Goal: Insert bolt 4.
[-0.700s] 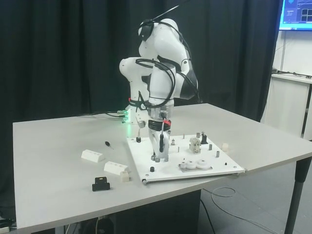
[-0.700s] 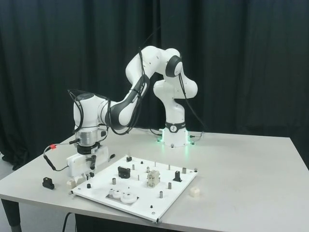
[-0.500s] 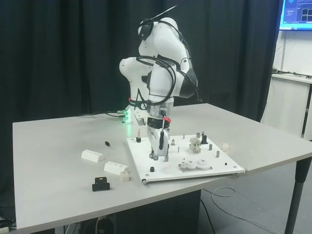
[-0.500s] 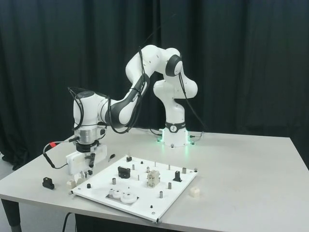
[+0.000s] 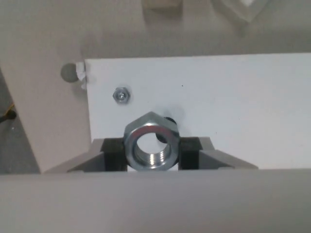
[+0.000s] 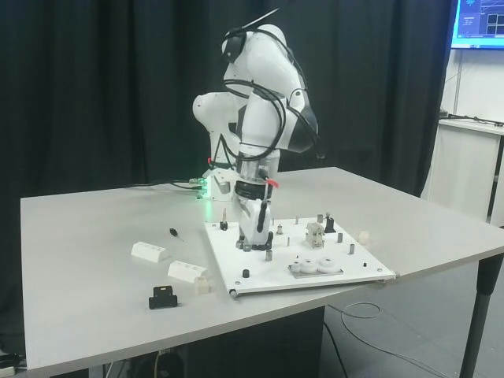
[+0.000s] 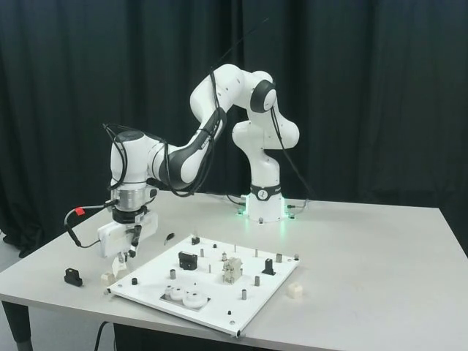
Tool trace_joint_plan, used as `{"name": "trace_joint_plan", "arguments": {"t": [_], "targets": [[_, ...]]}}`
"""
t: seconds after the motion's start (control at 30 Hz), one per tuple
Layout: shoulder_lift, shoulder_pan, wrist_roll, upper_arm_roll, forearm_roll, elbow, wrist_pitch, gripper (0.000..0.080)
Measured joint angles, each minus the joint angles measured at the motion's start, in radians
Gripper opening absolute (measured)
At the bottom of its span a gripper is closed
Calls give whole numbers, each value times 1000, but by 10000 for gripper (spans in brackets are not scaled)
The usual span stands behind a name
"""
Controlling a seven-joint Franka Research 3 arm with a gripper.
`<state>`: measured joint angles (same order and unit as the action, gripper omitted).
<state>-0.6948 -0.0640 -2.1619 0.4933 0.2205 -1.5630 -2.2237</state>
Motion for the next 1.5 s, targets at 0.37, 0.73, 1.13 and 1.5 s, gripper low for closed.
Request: {"name": "trace_joint_plan", "arguments": {"t": [0.37,0.73,1.13,1.5], "targets": [[18,3,111,0,-22,-1,4,226],[51,18,450,-2,-37,-8,-2,226],[91,36,1131,-16,-5,-34,4,226],[100,52,1770,-15,34,-40,47,226]]}}
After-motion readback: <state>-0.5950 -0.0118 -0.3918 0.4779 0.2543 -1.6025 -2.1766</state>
